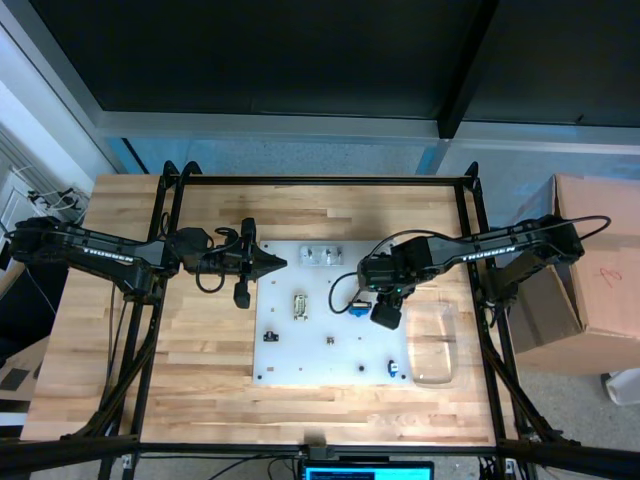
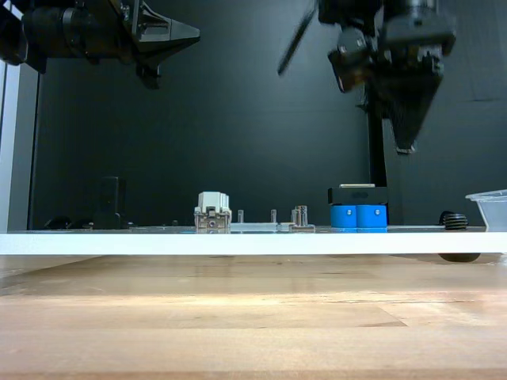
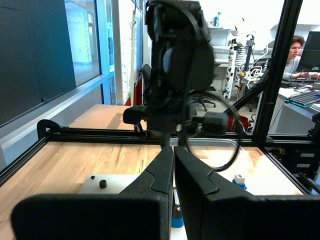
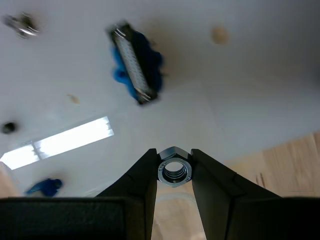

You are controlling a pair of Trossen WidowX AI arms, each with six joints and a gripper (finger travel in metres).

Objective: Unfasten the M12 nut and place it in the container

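Your right gripper (image 1: 386, 318), pinching the nut (image 4: 174, 171) above the board (image 1: 300, 350), has the container (image 1: 456, 345) just right and nearer, while the left gripper (image 1: 272, 263) hovers closed over the board's left edge.

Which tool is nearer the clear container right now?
Right. The right tool, shut on the nut, hangs above the board beside the container; left tool is over the board's left edge.

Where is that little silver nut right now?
The nut is clamped in the right gripper, raised over the white board beside the container in the high view, off its stud; the left gripper hangs over the board's left edge.
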